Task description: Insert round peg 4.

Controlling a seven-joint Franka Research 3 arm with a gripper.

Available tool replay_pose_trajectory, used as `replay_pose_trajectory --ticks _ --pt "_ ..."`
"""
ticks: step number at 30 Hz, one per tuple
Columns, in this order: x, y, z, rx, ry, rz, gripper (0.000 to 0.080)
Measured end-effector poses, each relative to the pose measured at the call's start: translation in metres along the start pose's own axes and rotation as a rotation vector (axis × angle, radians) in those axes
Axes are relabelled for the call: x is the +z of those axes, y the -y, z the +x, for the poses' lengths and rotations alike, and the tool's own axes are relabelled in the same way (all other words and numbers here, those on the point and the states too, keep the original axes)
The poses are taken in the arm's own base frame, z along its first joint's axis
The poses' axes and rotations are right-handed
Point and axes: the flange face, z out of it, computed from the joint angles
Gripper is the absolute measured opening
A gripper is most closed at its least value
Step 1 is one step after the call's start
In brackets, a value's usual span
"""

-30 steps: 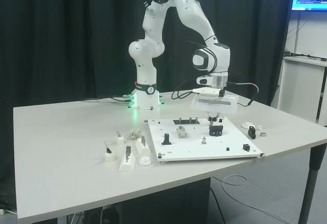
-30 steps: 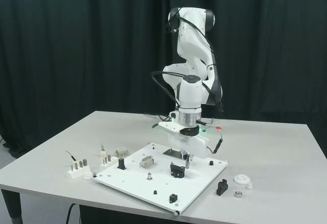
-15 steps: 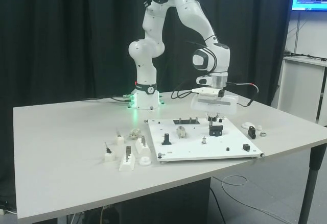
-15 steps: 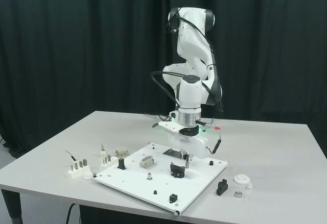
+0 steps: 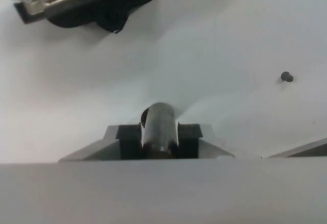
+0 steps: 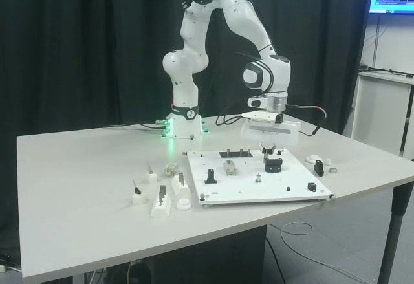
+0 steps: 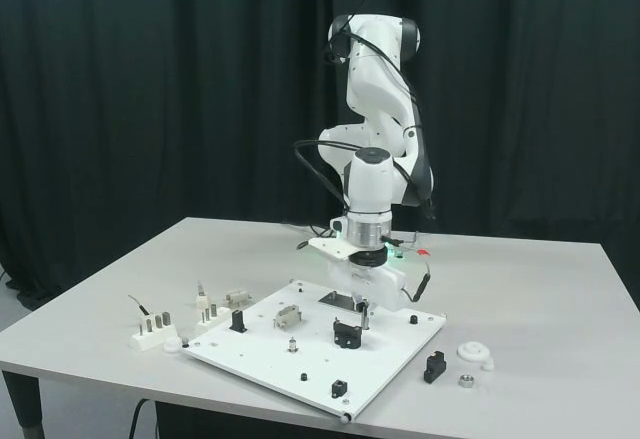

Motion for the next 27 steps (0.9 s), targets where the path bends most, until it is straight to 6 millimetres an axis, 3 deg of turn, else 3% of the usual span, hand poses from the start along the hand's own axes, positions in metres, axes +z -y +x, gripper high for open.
replay_pose_trajectory --ticks 27 --pt "0.0015 -0.0005 -0.0048 -0.007 0.001 0.000 0.0147"
